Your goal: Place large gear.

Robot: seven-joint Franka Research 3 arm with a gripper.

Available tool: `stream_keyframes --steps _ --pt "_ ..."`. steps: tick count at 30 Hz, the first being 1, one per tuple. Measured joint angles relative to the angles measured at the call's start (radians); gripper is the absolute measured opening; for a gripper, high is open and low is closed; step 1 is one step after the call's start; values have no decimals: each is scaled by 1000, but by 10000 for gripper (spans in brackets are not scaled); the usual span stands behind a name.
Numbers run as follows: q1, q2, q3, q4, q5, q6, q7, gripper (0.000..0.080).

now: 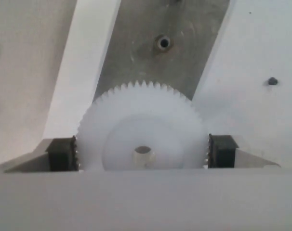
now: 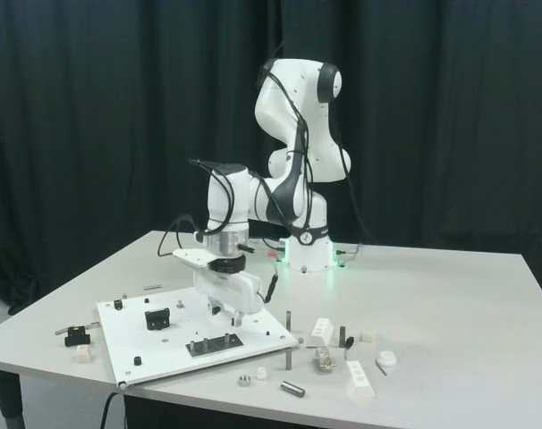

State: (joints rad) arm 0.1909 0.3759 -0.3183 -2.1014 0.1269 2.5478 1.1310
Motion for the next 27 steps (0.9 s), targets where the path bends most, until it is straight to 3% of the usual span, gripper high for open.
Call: stream_keyframes --steps 8,27 --pt "0 -14 -7 8 0 -27 -10 593" --pt "4 -16 1 11 0 -32 -20 593"
